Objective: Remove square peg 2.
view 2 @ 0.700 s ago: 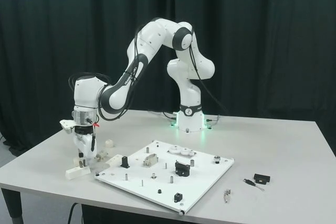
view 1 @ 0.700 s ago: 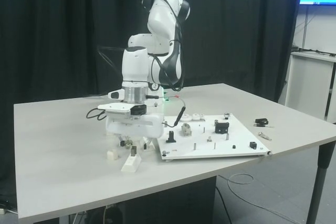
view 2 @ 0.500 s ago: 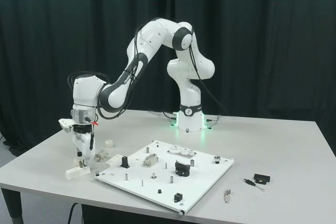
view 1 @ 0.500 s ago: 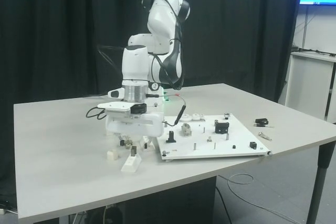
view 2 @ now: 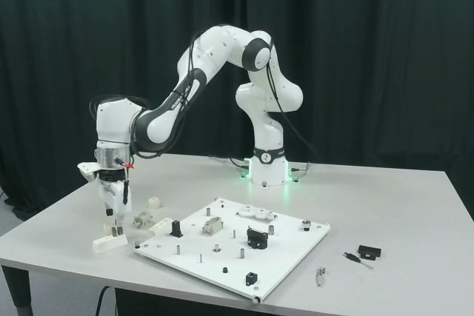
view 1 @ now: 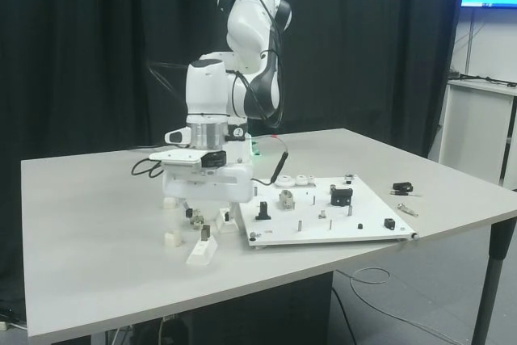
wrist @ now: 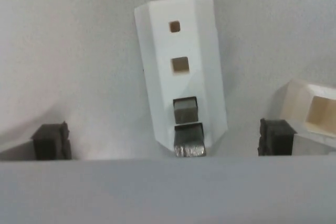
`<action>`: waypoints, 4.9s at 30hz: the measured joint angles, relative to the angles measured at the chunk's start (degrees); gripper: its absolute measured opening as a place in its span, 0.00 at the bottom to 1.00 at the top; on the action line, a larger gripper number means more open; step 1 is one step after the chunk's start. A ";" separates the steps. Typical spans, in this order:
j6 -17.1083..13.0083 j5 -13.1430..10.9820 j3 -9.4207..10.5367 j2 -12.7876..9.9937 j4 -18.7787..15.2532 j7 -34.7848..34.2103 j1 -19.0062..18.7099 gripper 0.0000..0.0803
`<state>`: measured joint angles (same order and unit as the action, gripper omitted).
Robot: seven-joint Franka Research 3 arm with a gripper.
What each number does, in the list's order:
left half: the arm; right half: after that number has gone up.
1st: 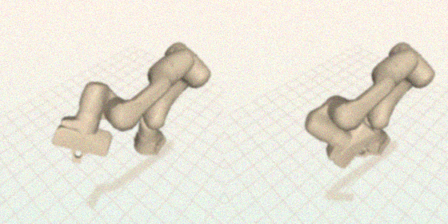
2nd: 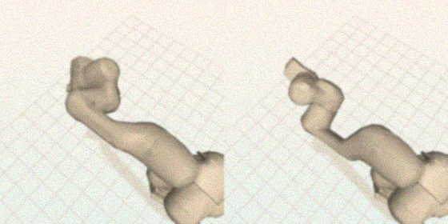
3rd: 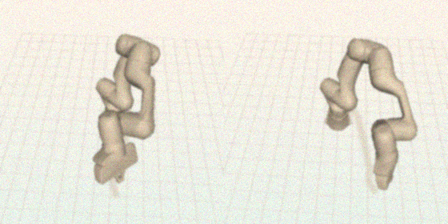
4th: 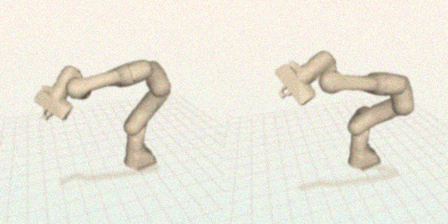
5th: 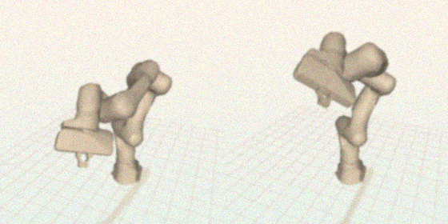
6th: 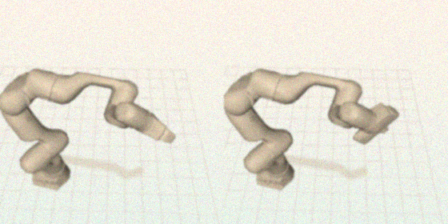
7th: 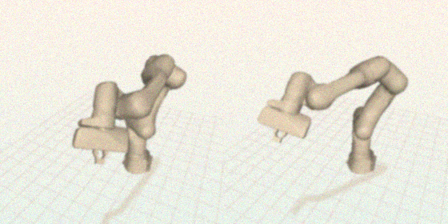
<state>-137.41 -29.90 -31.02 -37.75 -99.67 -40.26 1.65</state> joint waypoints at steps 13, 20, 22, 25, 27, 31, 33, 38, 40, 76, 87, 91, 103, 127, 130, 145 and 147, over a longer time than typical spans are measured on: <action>2.87 0.78 -0.61 0.00 1.63 0.00 -0.03 1.00; 4.63 1.37 -0.76 0.08 2.46 0.00 -0.04 1.00; 5.33 1.45 -0.87 0.14 2.72 0.00 -0.07 1.00; 6.40 1.62 -1.10 0.36 2.95 0.00 -0.20 1.00; 7.00 1.92 -1.22 0.65 2.98 -0.01 -0.30 1.00; 8.00 2.67 -1.60 1.22 2.98 -0.20 -0.66 1.00; 8.63 3.10 -1.78 1.52 2.99 -0.37 -0.85 1.00; 9.91 4.20 -1.83 2.33 2.99 -0.90 -1.07 1.00; 10.45 4.70 -1.83 2.66 2.99 -1.05 -1.14 1.00; 19.64 5.98 -0.16 8.59 -4.08 -4.80 -15.53 1.00; 14.49 5.98 0.42 9.09 -7.57 -12.32 -24.06 1.00; 11.90 6.02 0.92 9.07 -8.53 -14.35 -26.55 1.00; 6.20 7.79 2.05 8.82 -9.89 -19.18 -31.20 1.00; -1.00 8.93 4.44 5.15 -9.89 -22.77 -31.24 1.00; -1.47 8.93 4.59 4.92 -9.88 -22.92 -31.16 1.00; -3.38 8.93 5.82 3.95 -9.62 -23.18 -30.10 1.00; -3.82 8.93 6.14 3.85 -9.60 -23.18 -29.84 1.00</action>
<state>-141.23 -20.97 -24.88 -33.90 -109.27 -63.44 -28.19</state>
